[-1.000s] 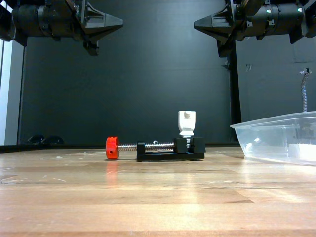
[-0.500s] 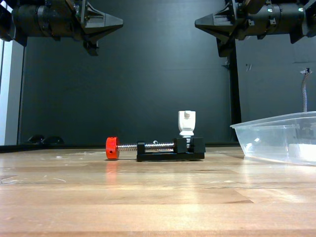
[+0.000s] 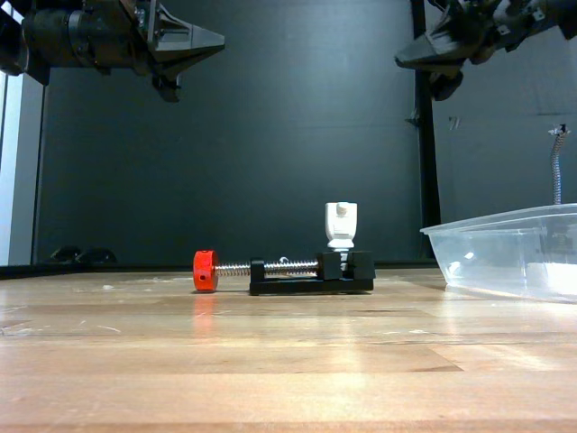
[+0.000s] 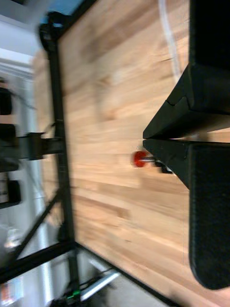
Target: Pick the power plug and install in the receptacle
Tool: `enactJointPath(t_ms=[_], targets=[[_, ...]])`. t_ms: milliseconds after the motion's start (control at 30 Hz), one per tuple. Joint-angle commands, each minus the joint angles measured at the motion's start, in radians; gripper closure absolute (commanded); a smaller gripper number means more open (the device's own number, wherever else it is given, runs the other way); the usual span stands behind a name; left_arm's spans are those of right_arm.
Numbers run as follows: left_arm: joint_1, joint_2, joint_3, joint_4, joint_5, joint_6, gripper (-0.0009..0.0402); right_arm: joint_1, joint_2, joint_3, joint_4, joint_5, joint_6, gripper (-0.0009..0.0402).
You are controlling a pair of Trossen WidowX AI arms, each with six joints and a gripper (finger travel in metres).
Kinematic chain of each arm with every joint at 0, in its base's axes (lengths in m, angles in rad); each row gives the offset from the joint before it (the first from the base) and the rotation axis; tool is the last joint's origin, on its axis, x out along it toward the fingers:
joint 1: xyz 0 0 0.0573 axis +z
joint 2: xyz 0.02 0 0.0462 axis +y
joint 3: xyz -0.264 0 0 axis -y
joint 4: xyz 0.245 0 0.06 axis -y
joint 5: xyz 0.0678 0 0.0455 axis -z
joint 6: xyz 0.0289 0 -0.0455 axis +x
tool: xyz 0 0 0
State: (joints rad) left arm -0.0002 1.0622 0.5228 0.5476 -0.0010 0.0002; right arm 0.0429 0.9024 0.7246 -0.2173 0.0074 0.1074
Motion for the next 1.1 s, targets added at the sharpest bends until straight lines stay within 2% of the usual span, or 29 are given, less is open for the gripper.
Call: enactJointPath(t_ms=[33,100,200,233,467,600,867,967,1100], targets=[[0.0,0.0,0.0,0.0,0.0,0.0,0.0393,0.026,0.003,0.058,-0.158,0.002,0.02,0.0393],[0.0,0.0,0.0,0.0,0.0,0.0,0.0393,0.051,0.002,0.095,-0.254,0.021,0.026,0.0393],[0.0,0.0,0.0,0.0,0.0,0.0,0.0393,0.109,0.002,0.15,-0.409,0.103,0.035,0.0393],[0.0,0.0,0.0,0.0,0.0,0.0,0.0393,0.129,0.002,0.167,-0.454,0.114,0.04,0.0393],[0.0,0.0,0.0,0.0,0.0,0.0,0.0393,0.204,0.002,0.232,-0.671,0.115,0.107,0.0393],[0.0,0.0,0.0,0.0,0.0,0.0,0.0393,0.243,0.003,0.234,-0.781,0.104,0.152,0.0393],[0.0,0.0,0.0,0.0,0.0,0.0,0.0393,0.341,0.01,0.233,-0.914,0.105,0.252,0.0387],[0.0,0.0,0.0,0.0,0.0,0.0,0.0393,0.349,0.032,0.233,-0.933,0.103,0.269,0.0371],[0.0,0.0,0.0,0.0,0.0,0.0,0.0393,0.352,0.091,0.231,-0.954,0.104,0.278,0.0325]])
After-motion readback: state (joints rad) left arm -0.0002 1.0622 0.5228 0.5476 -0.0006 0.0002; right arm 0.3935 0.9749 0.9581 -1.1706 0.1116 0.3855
